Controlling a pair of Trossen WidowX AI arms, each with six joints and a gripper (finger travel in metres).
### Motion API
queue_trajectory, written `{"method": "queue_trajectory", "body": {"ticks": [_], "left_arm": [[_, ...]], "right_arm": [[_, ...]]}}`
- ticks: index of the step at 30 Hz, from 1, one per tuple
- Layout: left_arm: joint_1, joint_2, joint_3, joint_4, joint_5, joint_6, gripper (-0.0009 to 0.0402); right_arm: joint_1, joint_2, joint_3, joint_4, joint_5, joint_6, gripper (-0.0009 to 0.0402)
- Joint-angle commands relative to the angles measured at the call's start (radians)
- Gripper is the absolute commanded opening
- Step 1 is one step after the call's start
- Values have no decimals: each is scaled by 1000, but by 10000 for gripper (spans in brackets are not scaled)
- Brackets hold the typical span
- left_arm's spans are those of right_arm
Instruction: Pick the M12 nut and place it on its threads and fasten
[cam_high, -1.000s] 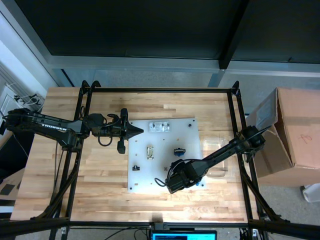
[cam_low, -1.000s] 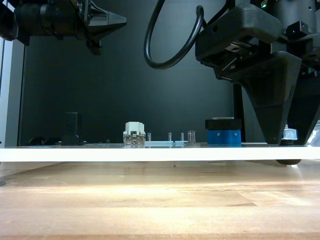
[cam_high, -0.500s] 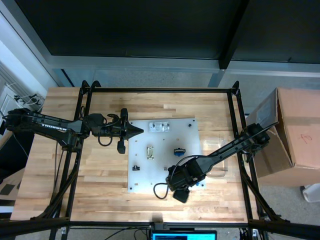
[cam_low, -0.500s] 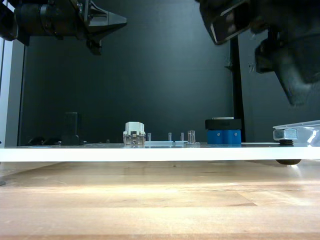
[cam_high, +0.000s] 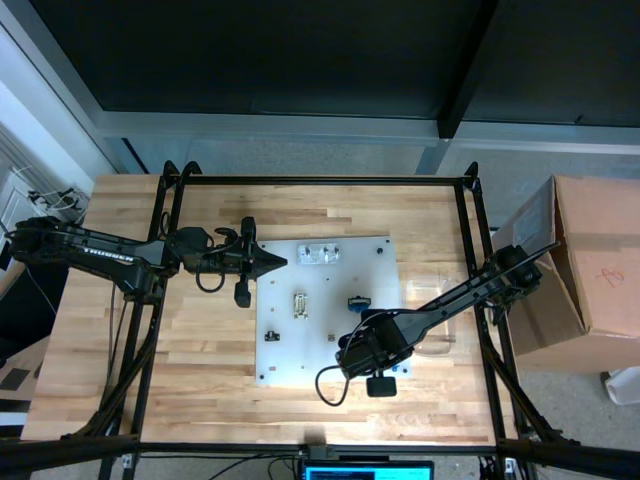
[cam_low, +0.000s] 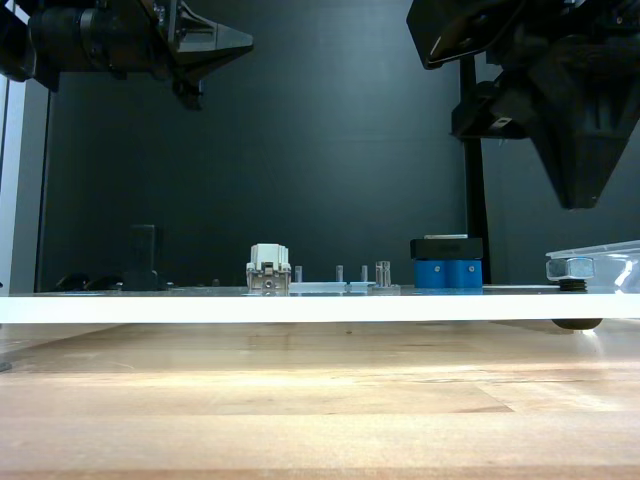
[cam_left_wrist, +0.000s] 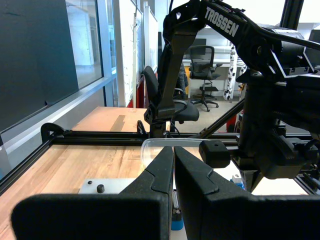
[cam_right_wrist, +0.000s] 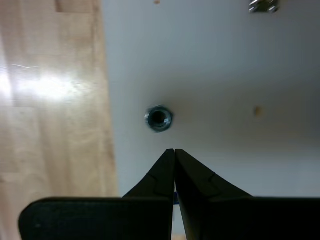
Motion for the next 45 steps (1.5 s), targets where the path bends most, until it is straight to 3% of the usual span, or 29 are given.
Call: {"method": "queue_trajectory", "body": {"ticks": [1, 3, 9, 18, 20, 23, 25, 27, 32, 35, 43, 45], "left_arm": [[0, 0, 0, 0, 0, 0, 0], [0, 0, 0, 0, 0, 0, 0], [0, 0, 0, 0, 0, 0, 0], [0, 0, 0, 0, 0, 0, 0], [0, 0, 0, 0, 0, 0, 0], [0, 0, 0, 0, 0, 0, 0], [0, 0, 0, 0, 0, 0, 0], [0, 0, 0, 0, 0, 0, 0], [0, 0, 0, 0, 0, 0, 0], [0, 0, 0, 0, 0, 0, 0], [0, 0, 0, 0, 0, 0, 0], [0, 0, 0, 0, 0, 0, 0]], "right_arm": [[1, 0, -13, 14, 29, -26, 10], [2, 7, -24, 34, 29, -64, -3], [4, 33, -50, 76, 51, -78, 0], [6, 33, -68, 112, 42, -78, 0], [6, 33, -68, 112, -13, -79, 0], [6, 33, -68, 111, -136, -104, 0], [5, 29, -68, 107, -159, -116, 0], [5, 26, -68, 100, -151, -131, 0], [5, 25, -67, 84, -17, -106, 0], [5, 25, -68, 84, 29, -94, 0], [6, 42, -68, 103, 26, -96, 0], [6, 48, -68, 109, -5, -98, 0]]}}
